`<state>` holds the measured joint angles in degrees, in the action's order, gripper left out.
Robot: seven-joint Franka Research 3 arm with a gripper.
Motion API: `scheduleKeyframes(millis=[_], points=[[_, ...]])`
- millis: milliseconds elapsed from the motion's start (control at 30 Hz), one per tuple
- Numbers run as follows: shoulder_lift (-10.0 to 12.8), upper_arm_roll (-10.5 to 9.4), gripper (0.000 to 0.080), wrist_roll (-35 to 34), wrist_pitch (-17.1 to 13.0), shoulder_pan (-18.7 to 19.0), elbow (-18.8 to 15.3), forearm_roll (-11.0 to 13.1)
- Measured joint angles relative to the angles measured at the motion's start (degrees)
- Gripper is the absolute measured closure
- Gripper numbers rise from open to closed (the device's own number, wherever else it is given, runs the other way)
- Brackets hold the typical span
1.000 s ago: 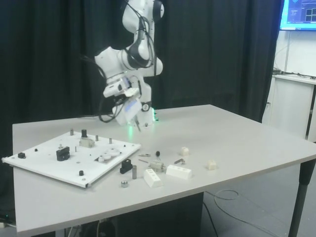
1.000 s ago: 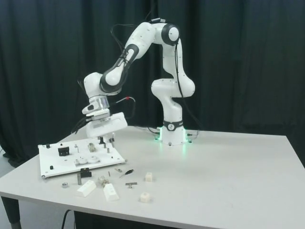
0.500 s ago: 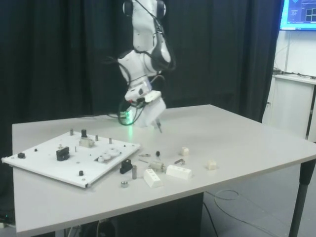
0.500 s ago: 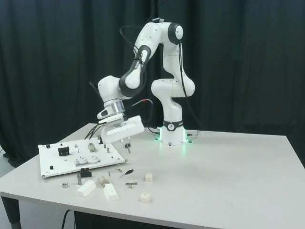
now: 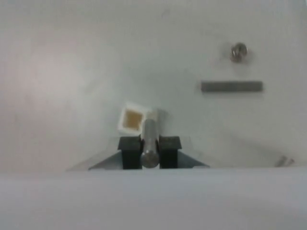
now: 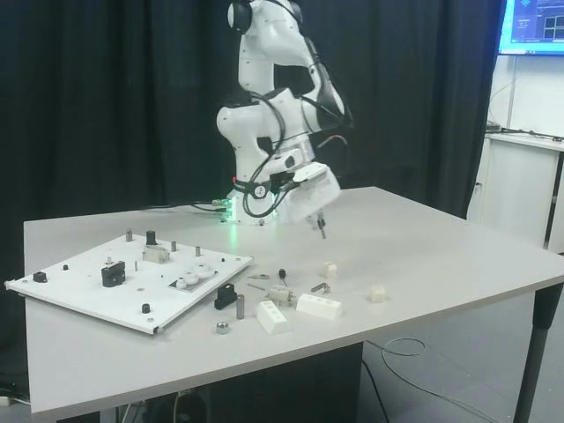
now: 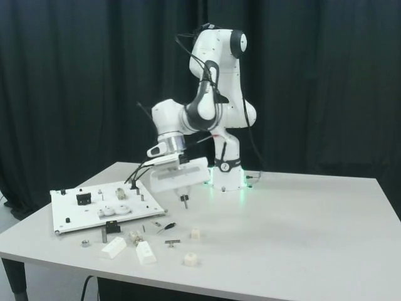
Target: Place round peg 2.
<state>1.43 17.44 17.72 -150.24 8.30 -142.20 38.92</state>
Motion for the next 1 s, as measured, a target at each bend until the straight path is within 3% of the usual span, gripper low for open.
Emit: scheduleKeyframes(millis=[133,300,467,733,1000], points=[[1.0,-2.87,0.0728,-6.8,-3.5,0.0,0.0,-1.1],[2.9,-5.67,0.0728,-14.2,-6.7,0.0,0.3,-4.5],[4.9,-7.64,0.0728,-19.3,-8.2,0.0,1.3,-8.4],[7.7,-9.3,0.0728,-23.2,-9.1,0.6,3.4,-12.9],[10.1,-9.39,0.0728,-23.3,-9.1,2.0,5.4,-14.8]])
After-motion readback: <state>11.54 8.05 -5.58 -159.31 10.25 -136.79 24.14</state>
